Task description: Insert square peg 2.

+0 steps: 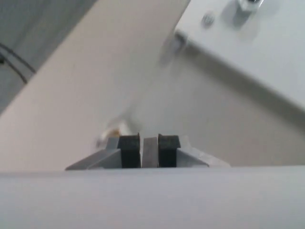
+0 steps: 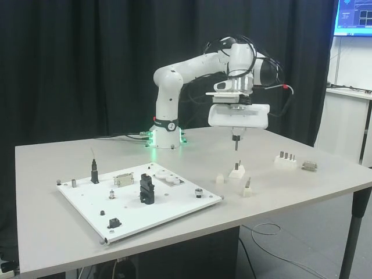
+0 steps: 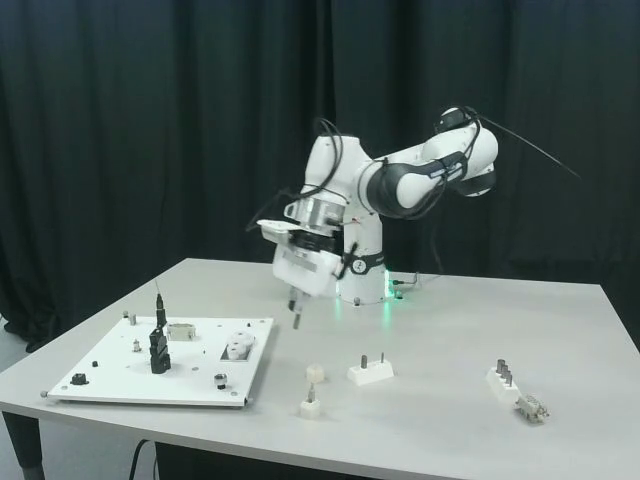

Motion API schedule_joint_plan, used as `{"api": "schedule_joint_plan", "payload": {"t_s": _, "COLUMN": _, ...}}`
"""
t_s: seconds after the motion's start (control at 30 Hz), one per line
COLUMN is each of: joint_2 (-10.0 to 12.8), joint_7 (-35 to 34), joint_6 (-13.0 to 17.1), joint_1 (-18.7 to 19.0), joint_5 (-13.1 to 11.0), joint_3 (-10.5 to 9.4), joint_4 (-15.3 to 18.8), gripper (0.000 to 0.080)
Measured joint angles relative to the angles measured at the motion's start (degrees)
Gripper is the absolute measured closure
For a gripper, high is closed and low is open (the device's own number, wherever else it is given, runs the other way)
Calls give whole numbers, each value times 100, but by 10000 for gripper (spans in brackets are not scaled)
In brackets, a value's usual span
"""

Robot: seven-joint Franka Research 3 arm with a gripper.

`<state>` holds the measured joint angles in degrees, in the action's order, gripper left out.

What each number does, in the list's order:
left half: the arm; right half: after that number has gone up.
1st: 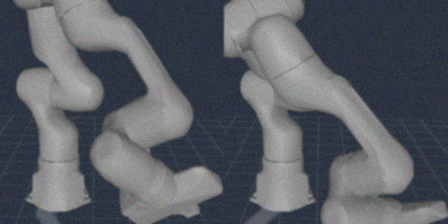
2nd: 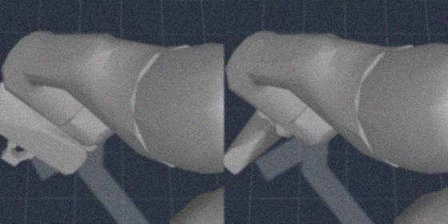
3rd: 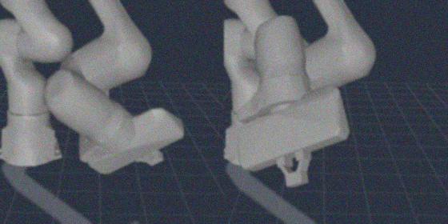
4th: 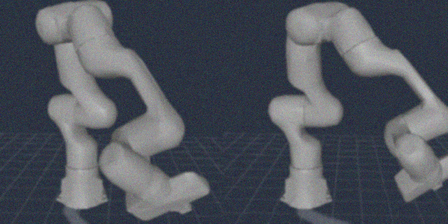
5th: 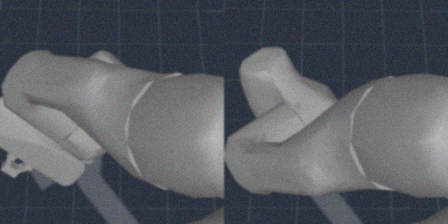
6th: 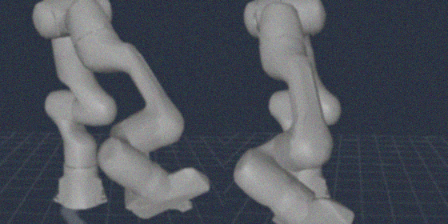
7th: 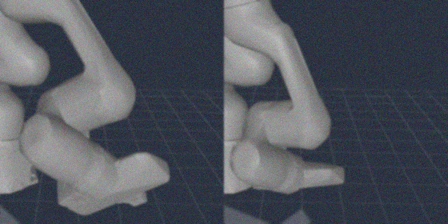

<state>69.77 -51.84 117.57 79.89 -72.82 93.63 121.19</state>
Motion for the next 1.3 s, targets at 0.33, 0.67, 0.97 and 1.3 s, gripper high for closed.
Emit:
{"api": "schedule_joint_plan", "payload": {"t_s": 0.33, "joint_2": 1, "joint_7": 304, "joint_6": -32, "joint_1": -909, "joint_5": 203, "joint_3": 154, "joint_4": -463, "gripper": 727}}
{"api": "schedule_joint_plan", "payload": {"t_s": 0.67, "joint_2": 1, "joint_7": 626, "joint_6": -158, "joint_1": -1855, "joint_5": 235, "joint_3": 287, "joint_4": -909, "gripper": 727}}
{"api": "schedule_joint_plan", "payload": {"t_s": 0.97, "joint_2": 10, "joint_7": 775, "joint_6": -455, "joint_1": -2776, "joint_5": 234, "joint_3": 307, "joint_4": -1419, "gripper": 727}}
{"api": "schedule_joint_plan", "payload": {"t_s": 1.3, "joint_2": 111, "joint_7": 868, "joint_6": -956, "joint_1": -3674, "joint_5": 157, "joint_3": 301, "joint_4": -1916, "gripper": 727}}
